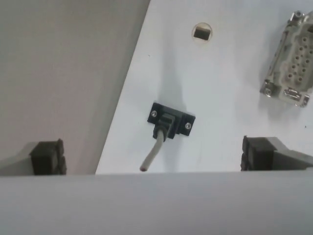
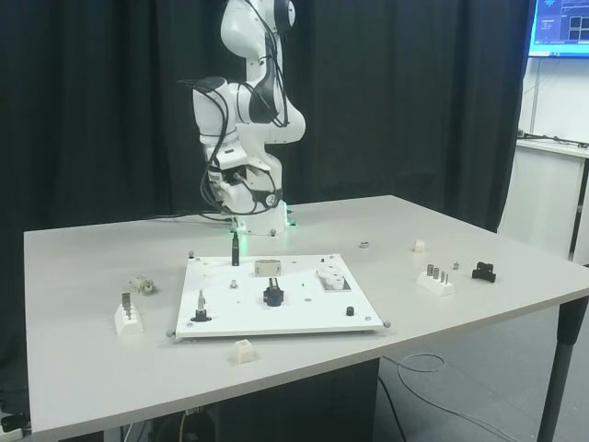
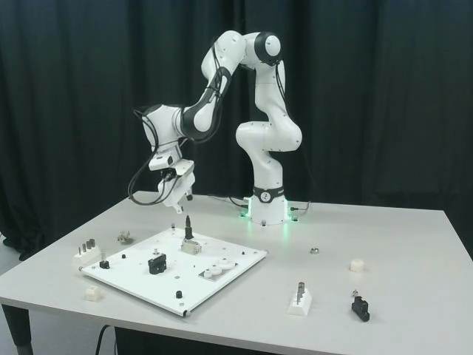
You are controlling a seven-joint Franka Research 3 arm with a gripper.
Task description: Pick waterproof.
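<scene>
gripper (image 3: 179, 203) fingers spread, holding nothing | hovers above waterproof connector (image 1: 169, 121), frame centre | white board (image 1: 230, 88) below | grey multi-pin connector (image 1: 291, 63) upper right

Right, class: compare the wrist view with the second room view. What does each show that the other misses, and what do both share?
Only the wrist view: the tool's black pads set wide apart and the screws on the black connector. Only the second room view: the whole arm, its green-lit base and the loose parts on the table. Both: the white board and that connector.

white board (image 2: 304, 308), grey table (image 2: 83, 267), black curtain (image 2: 92, 101)
</scene>
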